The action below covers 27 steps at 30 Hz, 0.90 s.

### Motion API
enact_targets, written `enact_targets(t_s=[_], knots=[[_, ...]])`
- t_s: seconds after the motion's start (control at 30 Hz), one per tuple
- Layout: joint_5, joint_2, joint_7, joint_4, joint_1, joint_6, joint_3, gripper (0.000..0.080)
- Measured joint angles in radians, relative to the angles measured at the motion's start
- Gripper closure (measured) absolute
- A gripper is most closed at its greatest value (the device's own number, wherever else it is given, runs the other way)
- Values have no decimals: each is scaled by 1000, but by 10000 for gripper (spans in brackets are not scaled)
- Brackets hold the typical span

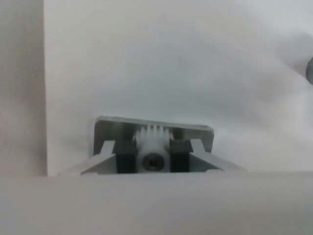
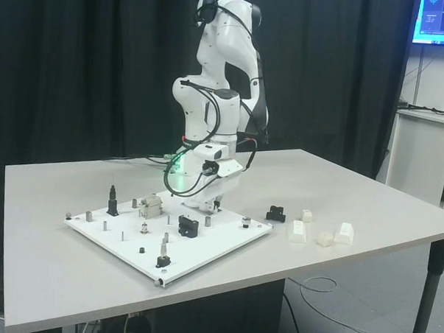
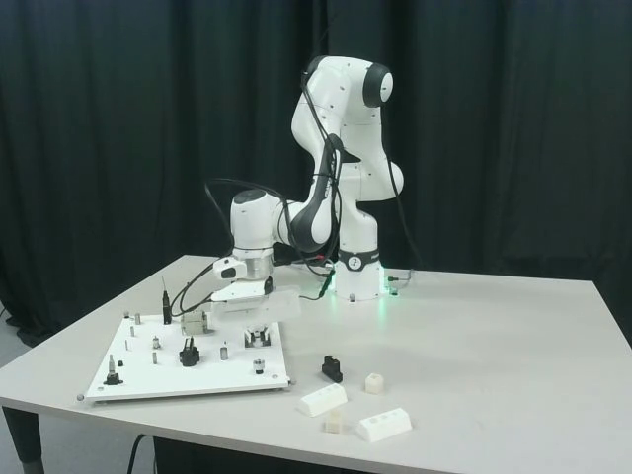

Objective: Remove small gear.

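Note:
The small white gear [image 1: 153, 141] sits between the two black finger pads [image 1: 125, 152] in the wrist view, teeth showing along its edge and a bore in its middle. My gripper [image 1: 154, 155] is shut on it, just over the white board [image 1: 171, 73]. In the first room view the gripper [image 2: 211, 204] hangs low over the far edge of the board [image 2: 211, 247]. The second room view shows the gripper [image 3: 257, 336] at the right part of the board [image 3: 197, 383]. I cannot tell whether the gear touches the board.
Pegs and small parts stand on the board, among them a black part [image 2: 187, 226] and a grey block [image 2: 152, 205]. On the table beside the board lie a black clip [image 2: 276, 213] and several white blocks [image 2: 344, 232].

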Motion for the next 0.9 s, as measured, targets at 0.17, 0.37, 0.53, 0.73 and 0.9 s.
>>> enact_targets(t_s=[0.17, 0.37, 0.53, 0.73, 0.9], knots=[[0, 0, 46, 0, 0, 0, 0, 666], [0, 0, 70, 0, 0, 0, 0, 666], [-7, 0, 57, 0, 1, 0, 0, 666], [-29, 0, -3, 0, 3, 1, 1, 666], [-29, 0, -3, 0, 3, 2, 1, 666]])
